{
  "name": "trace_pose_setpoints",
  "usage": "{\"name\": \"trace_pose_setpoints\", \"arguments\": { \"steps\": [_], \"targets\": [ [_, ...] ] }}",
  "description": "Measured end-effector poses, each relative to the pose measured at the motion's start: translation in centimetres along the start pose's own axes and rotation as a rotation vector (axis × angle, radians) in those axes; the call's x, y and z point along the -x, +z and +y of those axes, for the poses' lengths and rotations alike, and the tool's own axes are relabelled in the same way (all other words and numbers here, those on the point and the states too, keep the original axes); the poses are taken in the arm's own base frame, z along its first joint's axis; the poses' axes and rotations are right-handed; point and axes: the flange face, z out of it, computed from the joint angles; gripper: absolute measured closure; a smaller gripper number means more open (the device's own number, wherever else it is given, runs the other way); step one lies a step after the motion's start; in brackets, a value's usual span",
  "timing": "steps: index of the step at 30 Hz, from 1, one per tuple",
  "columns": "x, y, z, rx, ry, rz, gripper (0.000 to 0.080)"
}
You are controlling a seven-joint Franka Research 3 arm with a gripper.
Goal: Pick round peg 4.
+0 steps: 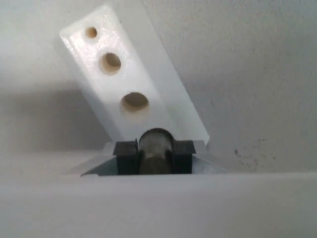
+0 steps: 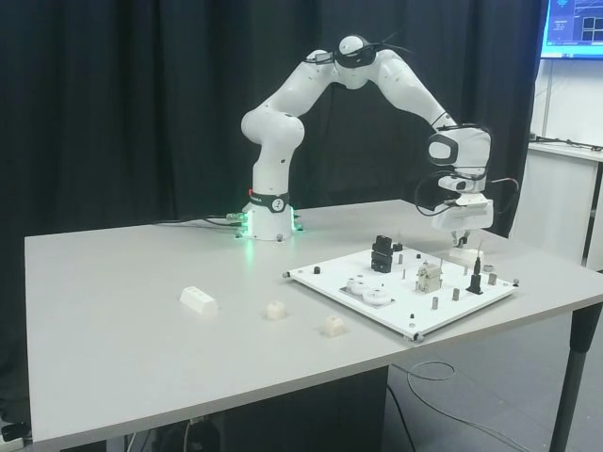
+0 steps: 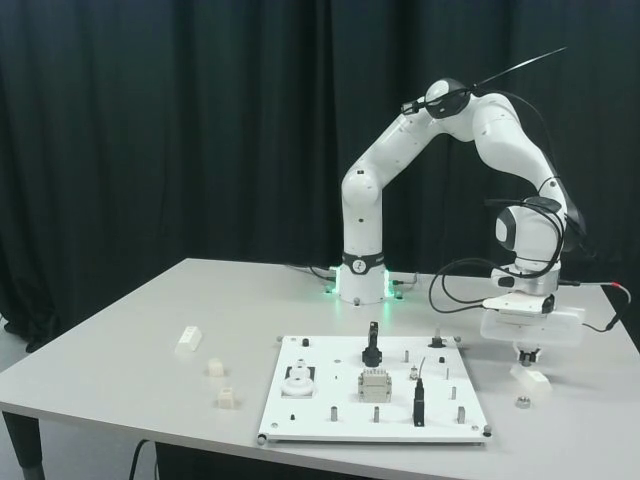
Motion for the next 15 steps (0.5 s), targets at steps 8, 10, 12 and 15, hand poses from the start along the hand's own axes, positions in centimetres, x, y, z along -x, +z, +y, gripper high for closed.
{"name": "trace_pose_setpoints", "arguments": {
  "steps": [8, 10, 12, 15],
  "targets": [
    [0.4, -0.3, -0.4, -0.022, 0.013, -0.018, 0.0634],
    [0.5, -0.6, -0.7, -0.03, 0.013, -0.022, 0.0659],
    [0.7, -0.9, -0.9, -0.038, 0.012, -0.026, 0.0659],
    [0.9, -1.4, -1.3, -0.047, 0.011, -0.031, 0.0659]
  ]
}}
